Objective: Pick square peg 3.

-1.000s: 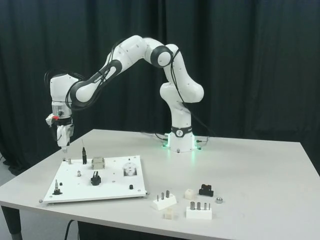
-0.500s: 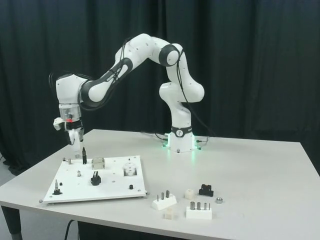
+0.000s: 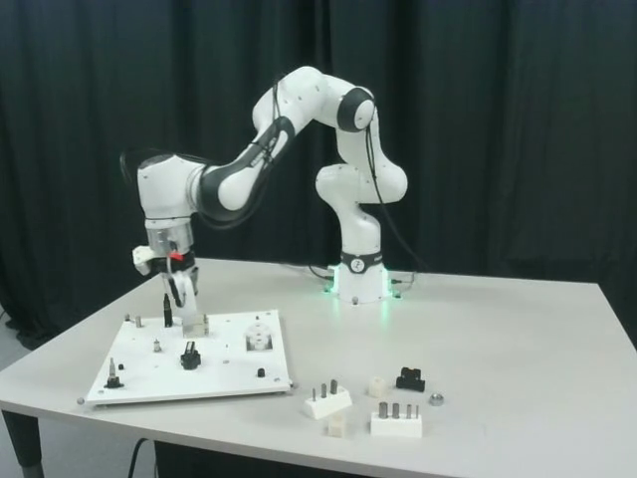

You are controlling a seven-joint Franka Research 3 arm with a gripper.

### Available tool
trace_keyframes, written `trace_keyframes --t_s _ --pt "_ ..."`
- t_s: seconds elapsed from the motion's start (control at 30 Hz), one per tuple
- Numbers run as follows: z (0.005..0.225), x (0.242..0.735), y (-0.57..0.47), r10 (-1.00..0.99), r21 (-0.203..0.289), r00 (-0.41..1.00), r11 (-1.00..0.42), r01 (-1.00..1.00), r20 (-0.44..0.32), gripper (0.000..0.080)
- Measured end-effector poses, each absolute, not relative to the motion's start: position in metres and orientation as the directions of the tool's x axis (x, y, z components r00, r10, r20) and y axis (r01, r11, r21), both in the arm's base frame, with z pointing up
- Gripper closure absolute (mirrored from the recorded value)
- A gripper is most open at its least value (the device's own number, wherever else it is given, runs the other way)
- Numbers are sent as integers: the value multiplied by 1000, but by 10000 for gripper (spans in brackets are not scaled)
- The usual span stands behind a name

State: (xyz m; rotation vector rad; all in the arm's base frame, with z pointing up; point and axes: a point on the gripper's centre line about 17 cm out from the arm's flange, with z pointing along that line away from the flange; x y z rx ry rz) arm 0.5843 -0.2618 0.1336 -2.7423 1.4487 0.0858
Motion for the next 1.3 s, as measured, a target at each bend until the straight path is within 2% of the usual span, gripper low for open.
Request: trace_keyframes --t_s 0.57,0.93,1.3 --pt "118 600 -159 -826 37 557 -561 -827 -93 3" --pt "116 602 -108 -815 82 574 -579 -811 -78 3" --pt "108 605 -62 -763 72 642 -647 -759 -77 3"
